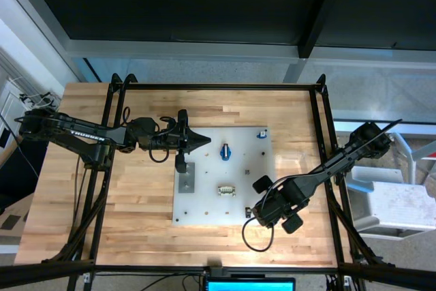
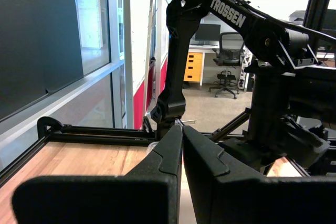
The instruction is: Pick the 16mm bar and place in it's hole on the taskboard
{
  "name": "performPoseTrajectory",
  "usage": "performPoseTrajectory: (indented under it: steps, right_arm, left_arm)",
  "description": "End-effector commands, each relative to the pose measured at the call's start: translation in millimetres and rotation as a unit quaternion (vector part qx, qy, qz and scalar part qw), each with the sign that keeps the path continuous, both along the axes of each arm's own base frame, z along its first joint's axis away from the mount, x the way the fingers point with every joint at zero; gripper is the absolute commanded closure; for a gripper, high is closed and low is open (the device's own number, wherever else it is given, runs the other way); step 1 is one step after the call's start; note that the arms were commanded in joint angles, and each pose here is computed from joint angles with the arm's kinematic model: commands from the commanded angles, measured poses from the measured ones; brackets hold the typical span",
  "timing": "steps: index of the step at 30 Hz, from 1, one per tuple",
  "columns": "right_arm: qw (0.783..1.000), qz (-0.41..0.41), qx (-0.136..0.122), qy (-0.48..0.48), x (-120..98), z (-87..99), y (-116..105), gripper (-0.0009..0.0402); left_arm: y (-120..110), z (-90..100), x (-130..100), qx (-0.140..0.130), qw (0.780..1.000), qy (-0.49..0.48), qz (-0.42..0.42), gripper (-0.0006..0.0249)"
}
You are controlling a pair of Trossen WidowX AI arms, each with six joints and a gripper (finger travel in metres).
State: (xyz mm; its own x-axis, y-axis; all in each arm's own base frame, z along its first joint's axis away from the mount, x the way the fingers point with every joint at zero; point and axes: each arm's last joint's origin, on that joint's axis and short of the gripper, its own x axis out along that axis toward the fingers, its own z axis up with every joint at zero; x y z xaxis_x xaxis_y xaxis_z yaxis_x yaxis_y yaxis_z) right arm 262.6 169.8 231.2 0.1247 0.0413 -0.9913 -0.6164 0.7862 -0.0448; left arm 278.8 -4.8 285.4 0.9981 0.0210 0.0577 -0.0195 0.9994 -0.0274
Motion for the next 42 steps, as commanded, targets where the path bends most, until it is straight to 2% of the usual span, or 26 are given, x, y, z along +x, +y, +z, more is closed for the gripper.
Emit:
performPoseTrajectory:
  steps: [1, 4, 8, 11, 29, 42]
  right_arm:
    - [0.998, 0.069, -0.008, -0.004, -1, 0.9, 2, 0.0394]
    - [0.990, 0.141, -0.016, -0.008, -3, 0.7, 6, 0.0394]
    - [0.968, 0.247, -0.027, -0.015, -6, 0.7, 11, 0.0393]
    - [0.957, 0.289, -0.032, -0.016, -7, 0.4, 12, 0.0394]
    - [0.933, 0.358, -0.040, -0.006, 0, -18.4, 18, 0.0394]
    - [0.904, 0.425, -0.051, 0.004, 0, -26.0, 15, 0.0394]
  left_arm:
    - [0, 0.1, 0, 0.000, 1.000, 0.000, 0.000, 0.0243]
    - [0, 0.0, 0, 0.000, 1.000, 0.000, 0.000, 0.0243]
    - [0, 0.0, 0, 0.000, 1.000, 0.000, 0.000, 0.0243]
    - [0, 0.1, 0, 0.000, 1.000, 0.000, 0.000, 0.0243]
    - [0, 0.0, 0, 0.000, 1.000, 0.000, 0.000, 0.0243]
    - [0, 0.0, 0, 0.000, 1.000, 0.000, 0.000, 0.0243]
